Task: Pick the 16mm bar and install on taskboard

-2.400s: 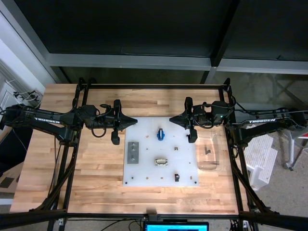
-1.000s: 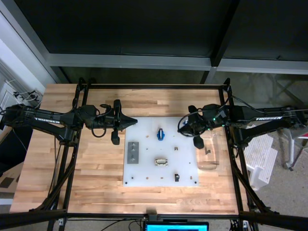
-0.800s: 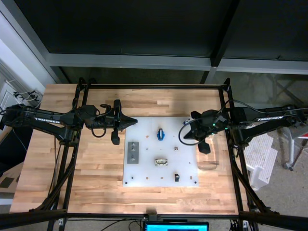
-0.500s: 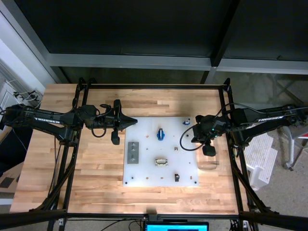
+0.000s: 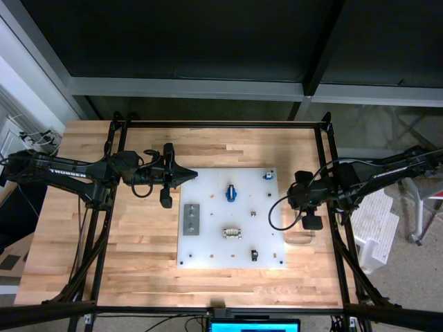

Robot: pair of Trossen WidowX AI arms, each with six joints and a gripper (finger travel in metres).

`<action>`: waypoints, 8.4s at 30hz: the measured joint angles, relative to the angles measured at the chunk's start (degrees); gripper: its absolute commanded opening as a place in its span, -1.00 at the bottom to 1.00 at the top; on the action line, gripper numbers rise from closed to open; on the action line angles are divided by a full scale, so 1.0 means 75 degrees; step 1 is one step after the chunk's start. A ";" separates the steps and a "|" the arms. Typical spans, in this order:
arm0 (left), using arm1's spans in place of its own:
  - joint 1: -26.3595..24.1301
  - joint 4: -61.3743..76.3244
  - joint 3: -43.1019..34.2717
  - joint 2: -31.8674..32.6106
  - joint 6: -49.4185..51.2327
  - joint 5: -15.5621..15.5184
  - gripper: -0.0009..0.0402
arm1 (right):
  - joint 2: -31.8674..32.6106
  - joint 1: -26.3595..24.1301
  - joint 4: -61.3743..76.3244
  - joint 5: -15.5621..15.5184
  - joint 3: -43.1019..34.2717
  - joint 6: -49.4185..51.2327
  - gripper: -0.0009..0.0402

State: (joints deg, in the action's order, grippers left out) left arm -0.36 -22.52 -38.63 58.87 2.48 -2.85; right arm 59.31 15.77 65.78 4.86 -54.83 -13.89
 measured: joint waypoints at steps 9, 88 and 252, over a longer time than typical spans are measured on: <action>0.0000 0.0000 0.0000 -0.0003 -0.0003 0.0000 -0.96 | -0.0009 0.0417 0.0848 0.0012 0.0297 -0.0510 -0.95; 0.0000 0.0000 0.0003 -0.0003 0.0000 0.0000 -0.96 | 0.0160 0.0953 -0.1792 -0.0073 0.2938 -0.0772 0.03; 0.0000 0.0000 0.0000 0.0000 0.0000 -0.0003 -0.96 | 0.4925 0.3083 -0.1507 0.0015 -0.1880 0.0291 -0.96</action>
State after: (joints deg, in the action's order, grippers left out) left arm -0.36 -22.52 -38.63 58.87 2.48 -2.87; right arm 96.25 38.89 54.48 4.97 -68.93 -11.70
